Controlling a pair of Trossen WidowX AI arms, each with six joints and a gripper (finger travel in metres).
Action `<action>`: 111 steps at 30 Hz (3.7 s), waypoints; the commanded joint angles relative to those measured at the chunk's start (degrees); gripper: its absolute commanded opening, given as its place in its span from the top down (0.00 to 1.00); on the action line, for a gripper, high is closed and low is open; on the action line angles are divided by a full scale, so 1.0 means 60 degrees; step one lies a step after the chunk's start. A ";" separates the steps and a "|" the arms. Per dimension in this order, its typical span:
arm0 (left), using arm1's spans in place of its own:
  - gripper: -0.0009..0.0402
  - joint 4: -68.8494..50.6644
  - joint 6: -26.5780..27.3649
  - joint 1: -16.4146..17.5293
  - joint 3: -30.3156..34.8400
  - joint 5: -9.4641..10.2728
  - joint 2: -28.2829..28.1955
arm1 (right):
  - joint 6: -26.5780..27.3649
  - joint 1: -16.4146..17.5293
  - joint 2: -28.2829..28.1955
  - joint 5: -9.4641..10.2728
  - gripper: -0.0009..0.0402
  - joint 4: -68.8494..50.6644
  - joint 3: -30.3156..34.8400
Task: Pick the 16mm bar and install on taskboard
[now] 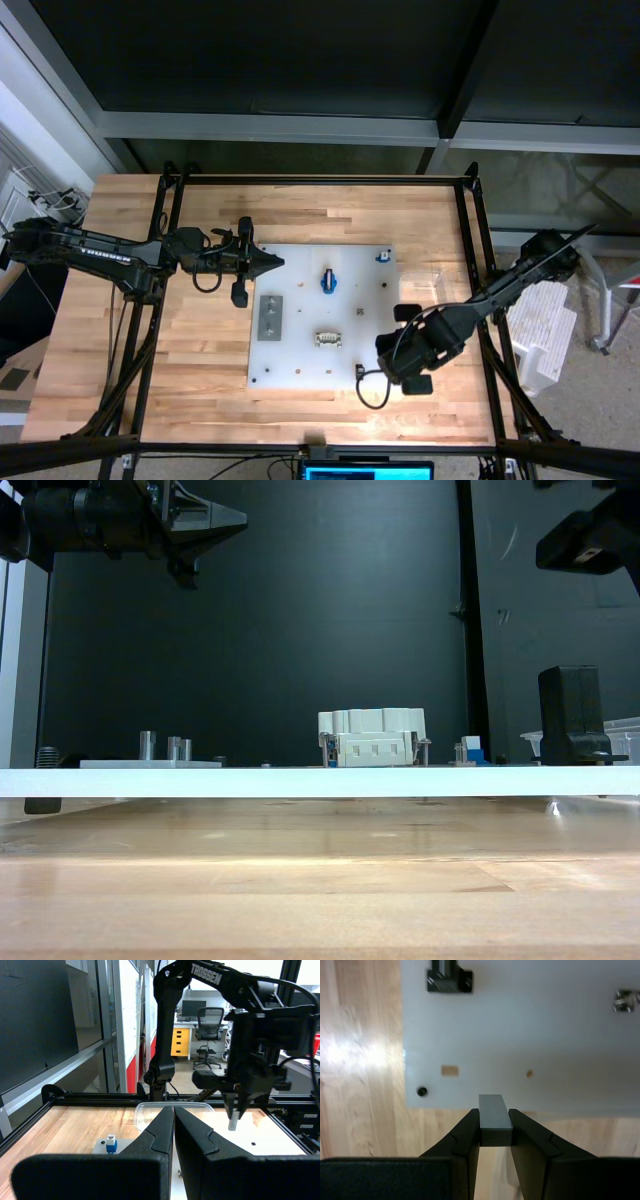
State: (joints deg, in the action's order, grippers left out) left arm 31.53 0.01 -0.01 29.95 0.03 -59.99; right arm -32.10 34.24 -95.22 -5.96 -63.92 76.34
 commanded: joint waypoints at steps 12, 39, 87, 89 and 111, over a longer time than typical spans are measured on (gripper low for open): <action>0.98 0.0000 0.0000 0.0000 0.0000 0.0000 -0.0004 | -0.1075 0.0375 -0.0882 0.0011 0.95 0.0353 0.0339; 0.98 0.0000 0.0000 0.0004 0.0000 0.0000 -0.0004 | -0.1107 0.0616 -0.1402 -0.0007 0.95 0.0801 0.0262; 0.98 0.0000 0.0000 0.0000 0.0000 0.0000 -0.0004 | -0.1078 0.0656 -0.1574 -0.0044 0.95 0.1169 0.0157; 0.98 0.0004 0.0000 0.0004 0.0000 0.0000 -0.0004 | -0.1082 0.0656 -0.1574 -0.0036 0.95 0.1147 0.0157; 0.98 0.0004 0.0000 0.0000 0.0000 0.0000 -0.0004 | -0.1086 0.0648 -0.1377 -0.0073 0.95 0.0761 0.0157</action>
State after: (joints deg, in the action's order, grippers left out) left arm 31.51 0.01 -0.01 29.93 0.03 -59.99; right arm -38.59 38.13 -103.55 -6.22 -59.51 77.19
